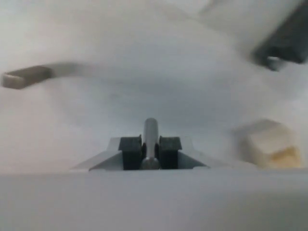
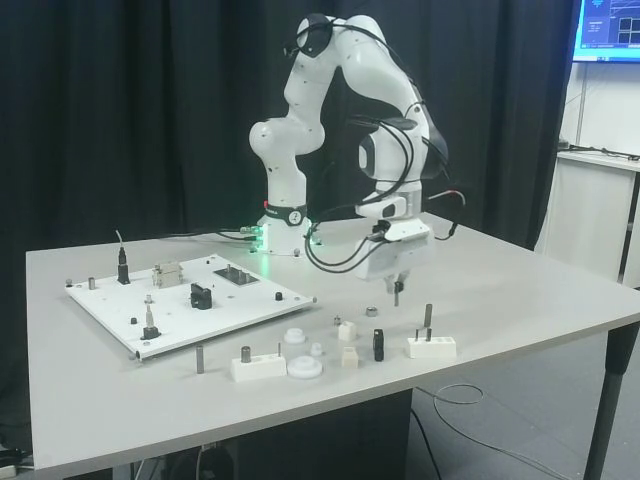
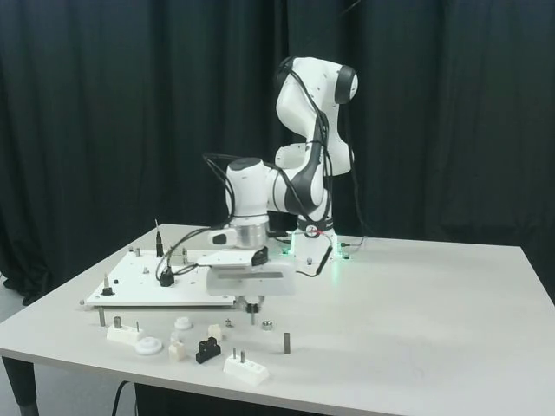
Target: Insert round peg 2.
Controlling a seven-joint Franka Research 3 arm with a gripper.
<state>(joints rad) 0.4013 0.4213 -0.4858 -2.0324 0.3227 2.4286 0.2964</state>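
Observation:
A thin grey round peg [image 1: 150,132] stands upright between my black fingers [image 1: 130,152], and my gripper [image 1: 150,158] is shut on it. In the first room view the gripper [image 2: 397,283] hangs above the table, right of the white board [image 2: 100,300], with the peg [image 2: 396,295] pointing down and its tip off the table. The second room view shows the gripper [image 3: 252,306] just off the near corner of the board [image 3: 130,290], with the peg [image 3: 252,318] above the table. A small nut [image 3: 268,326] lies beside it.
Near the front edge stand a white holder block [image 2: 432,347] with pins, a lone upright grey peg [image 2: 428,315], a black part [image 2: 378,343], small white blocks [image 2: 347,357], white gears [image 2: 303,368] and a second white holder [image 2: 258,366]. Several fixtures stand on the board.

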